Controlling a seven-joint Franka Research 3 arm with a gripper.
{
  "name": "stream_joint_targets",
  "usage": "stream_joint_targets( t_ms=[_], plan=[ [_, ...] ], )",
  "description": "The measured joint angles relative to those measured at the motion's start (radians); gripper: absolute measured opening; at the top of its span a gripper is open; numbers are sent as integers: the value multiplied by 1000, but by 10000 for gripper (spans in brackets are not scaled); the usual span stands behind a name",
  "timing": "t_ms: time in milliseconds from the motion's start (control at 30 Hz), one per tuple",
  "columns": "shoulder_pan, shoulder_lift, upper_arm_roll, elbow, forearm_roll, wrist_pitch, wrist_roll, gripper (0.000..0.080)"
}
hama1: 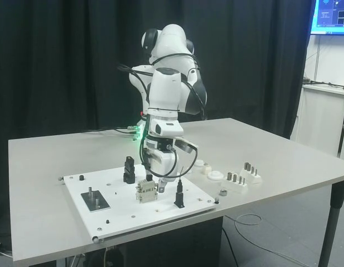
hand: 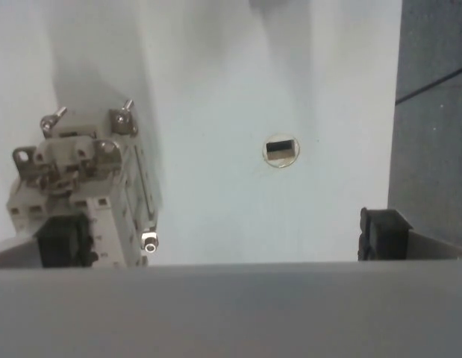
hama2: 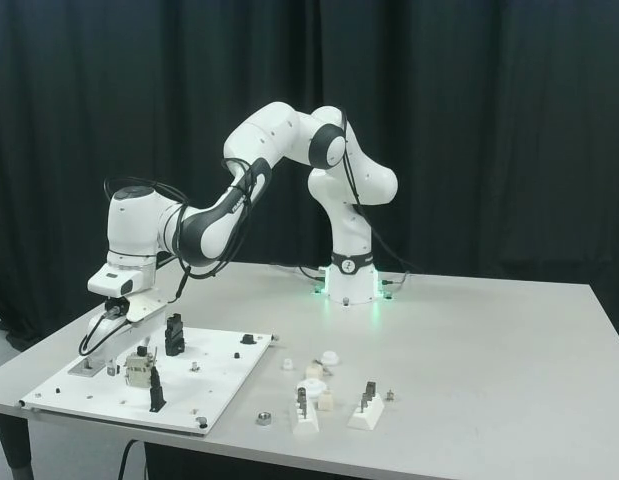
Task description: Insert waterproof.
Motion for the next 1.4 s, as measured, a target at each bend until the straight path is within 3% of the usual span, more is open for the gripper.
stream_joint_targets(
  t_ms=[1133,1400],
  plan=[
    [-1,2,0,0,3,5,0,800],
    [-1,14,1,0,20,14,-1,800]
  ],
)
